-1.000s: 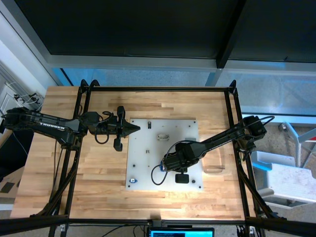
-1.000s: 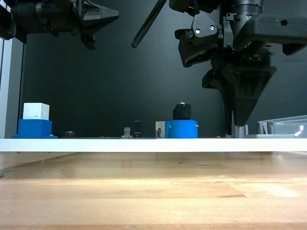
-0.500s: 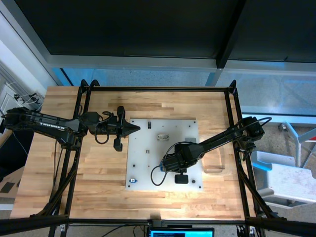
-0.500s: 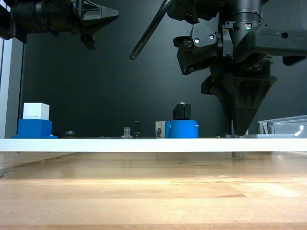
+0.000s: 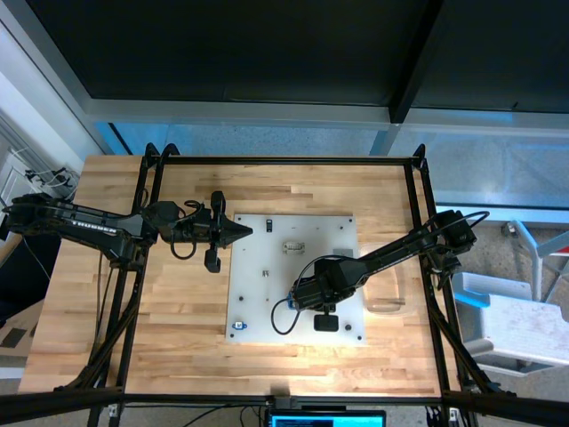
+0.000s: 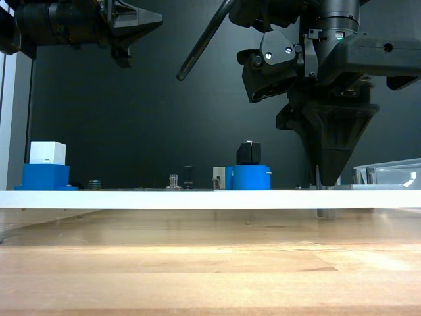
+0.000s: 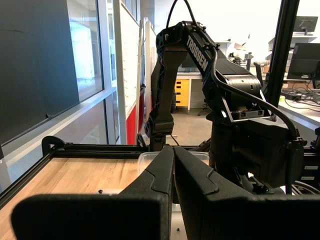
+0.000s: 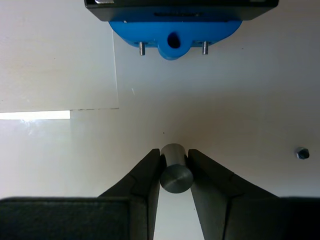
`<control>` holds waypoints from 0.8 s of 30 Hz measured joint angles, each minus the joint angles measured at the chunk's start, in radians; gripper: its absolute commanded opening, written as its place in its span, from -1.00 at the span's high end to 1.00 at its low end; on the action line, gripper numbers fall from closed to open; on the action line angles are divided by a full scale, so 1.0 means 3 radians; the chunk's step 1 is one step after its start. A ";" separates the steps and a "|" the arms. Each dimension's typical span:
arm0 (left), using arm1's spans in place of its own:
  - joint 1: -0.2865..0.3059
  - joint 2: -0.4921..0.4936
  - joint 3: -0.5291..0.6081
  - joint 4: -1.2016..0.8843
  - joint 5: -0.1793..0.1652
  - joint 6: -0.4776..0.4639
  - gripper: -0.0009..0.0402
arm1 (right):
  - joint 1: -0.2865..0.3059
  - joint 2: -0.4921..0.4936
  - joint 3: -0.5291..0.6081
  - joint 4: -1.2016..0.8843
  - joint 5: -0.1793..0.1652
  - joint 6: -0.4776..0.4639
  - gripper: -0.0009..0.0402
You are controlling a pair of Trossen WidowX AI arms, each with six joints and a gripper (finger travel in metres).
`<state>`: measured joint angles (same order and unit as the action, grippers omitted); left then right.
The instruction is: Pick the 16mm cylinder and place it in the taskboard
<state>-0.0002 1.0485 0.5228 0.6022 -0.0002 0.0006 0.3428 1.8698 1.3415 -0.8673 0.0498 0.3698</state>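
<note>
Metal 16mm cylinder [image 8: 175,172]: rigid, smooth, probably slippery and dense. My right end effector [image 8: 174,156] pinches its round sides, upright at the taskboard [image 8: 240,100]. My left end effector [image 7: 173,150] is pressed together, raised off the board's left edge.

Wooden butcher-block table [image 5: 178,347] fills most of the high view, boxed in by a black metal frame [image 5: 284,161]. Clear plastic tray [image 5: 384,309] sits right of center, and a lit laptop screen [image 5: 327,418] peeks in at the bottom edge.
</note>
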 measured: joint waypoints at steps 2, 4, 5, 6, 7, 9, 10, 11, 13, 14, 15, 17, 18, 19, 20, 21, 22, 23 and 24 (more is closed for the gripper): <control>0.0000 0.0000 0.0000 0.0000 0.0000 0.0000 0.96 | 0.0001 0.0000 0.0001 0.0008 -0.0006 0.0006 0.34; 0.0000 0.0000 -0.0001 0.0000 0.0000 0.0000 0.96 | 0.0001 0.0000 0.0001 0.0008 -0.0014 0.0009 0.26; 0.0000 0.0000 0.0000 0.0000 0.0000 0.0000 0.96 | 0.0001 0.0000 0.0001 0.0006 -0.0015 0.0014 0.21; 0.0000 0.0000 0.0000 0.0000 0.0001 0.0000 0.96 | 0.0001 0.0000 0.0001 0.0005 -0.0014 0.0022 0.17; 0.0000 0.0000 -0.0001 0.0000 0.0000 0.0000 0.96 | 0.0004 0.0000 0.0001 0.0004 -0.0014 0.0023 0.14; 0.0000 0.0000 0.0000 0.0000 0.0000 0.0000 0.96 | 0.0005 0.0000 0.0001 0.0003 -0.0009 0.0033 0.06; 0.0000 0.0000 -0.0001 0.0000 0.0001 0.0000 0.96 | 0.0006 0.0000 0.0001 0.0001 -0.0003 0.0033 0.03; 0.0000 0.0000 -0.0001 0.0000 0.0000 0.0000 0.96 | 0.0008 0.0000 0.0001 -0.0003 -0.0001 0.0033 -0.01; 0.0000 0.0000 -0.0001 0.0000 0.0000 0.0000 0.96 | 0.0008 0.0000 0.0003 -0.0013 0.0011 0.0034 -0.08; 0.0000 0.0000 -0.0001 0.0001 0.0000 0.0000 0.96 | 0.0008 0.0000 0.0003 -0.0014 0.0022 0.0034 -0.11; 0.0000 0.0000 0.0000 0.0001 0.0000 0.0000 0.96 | 0.0009 0.0000 0.0003 -0.0015 0.0023 0.0034 -0.14; 0.0000 0.0000 0.0000 0.0000 0.0000 0.0000 0.96 | 0.0010 -0.0004 0.0004 -0.0019 0.0027 0.0034 -0.19; 0.0000 0.0000 0.0000 0.0000 0.0000 0.0000 0.96 | 0.0011 -0.0009 0.0004 -0.0022 0.0028 0.0034 -0.21; 0.0000 0.0000 0.0000 0.0000 0.0001 0.0000 0.96 | 0.0013 -0.0017 0.0004 -0.0023 0.0029 0.0036 -0.23; 0.0000 0.0000 -0.0001 0.0000 0.0000 0.0000 0.96 | 0.0013 -0.0024 0.0004 -0.0023 0.0031 0.0036 -0.24; 0.0000 0.0000 0.0000 0.0000 0.0000 0.0000 0.96 | 0.0014 -0.0033 0.0004 -0.0023 0.0031 0.0036 -0.25; 0.0000 0.0000 -0.0001 0.0001 0.0000 0.0000 0.96 | 0.0014 -0.0042 0.0004 -0.0028 0.0031 0.0037 -0.26; 0.0000 0.0000 0.0000 0.0000 0.0000 0.0000 0.96 | 0.0014 -0.0048 0.0004 -0.0033 0.0031 0.0037 -0.26; 0.0000 0.0000 0.0000 0.0000 0.0000 0.0000 0.96 | 0.0014 -0.0060 0.0004 -0.0038 0.0031 0.0037 -0.27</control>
<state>-0.0002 1.0485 0.5228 0.6022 -0.0002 0.0006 0.3470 1.8519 1.3426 -0.8787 0.0589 0.3809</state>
